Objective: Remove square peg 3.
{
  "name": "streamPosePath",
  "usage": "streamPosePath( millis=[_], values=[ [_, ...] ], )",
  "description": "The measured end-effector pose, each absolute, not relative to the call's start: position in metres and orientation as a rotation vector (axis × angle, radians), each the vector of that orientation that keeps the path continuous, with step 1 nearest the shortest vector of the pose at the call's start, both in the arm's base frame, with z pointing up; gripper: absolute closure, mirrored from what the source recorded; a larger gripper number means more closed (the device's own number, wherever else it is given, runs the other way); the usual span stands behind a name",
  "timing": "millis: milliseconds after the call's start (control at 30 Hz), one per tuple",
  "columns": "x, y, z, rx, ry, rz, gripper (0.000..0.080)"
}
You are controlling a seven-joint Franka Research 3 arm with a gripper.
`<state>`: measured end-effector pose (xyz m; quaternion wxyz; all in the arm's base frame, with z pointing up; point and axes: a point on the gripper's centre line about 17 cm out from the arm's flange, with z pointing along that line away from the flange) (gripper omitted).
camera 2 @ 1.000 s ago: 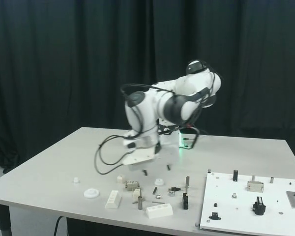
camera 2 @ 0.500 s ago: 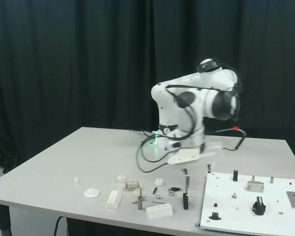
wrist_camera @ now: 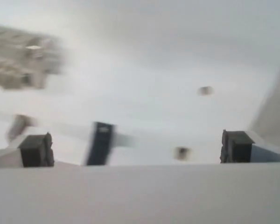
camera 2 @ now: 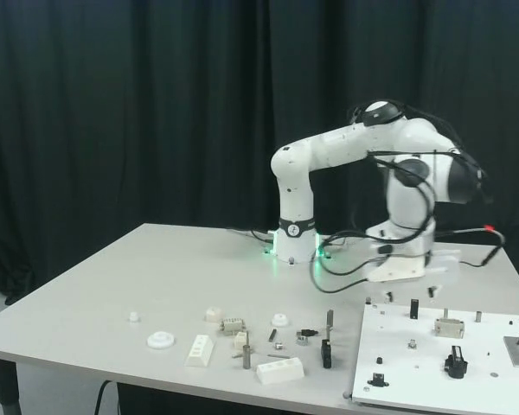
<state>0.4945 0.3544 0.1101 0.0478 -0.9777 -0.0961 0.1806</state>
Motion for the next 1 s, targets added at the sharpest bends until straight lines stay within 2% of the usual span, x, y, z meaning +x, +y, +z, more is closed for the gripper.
streamPosePath(
  millis=[533, 1000],
  values=[
    [0.436, 0.435, 0.084, -3.049, -0.235, 0.554, 0.0003],
    [0.416, 0.452, 0.065, -3.084, -0.192, 0.545, 0.0003]
  ],
)
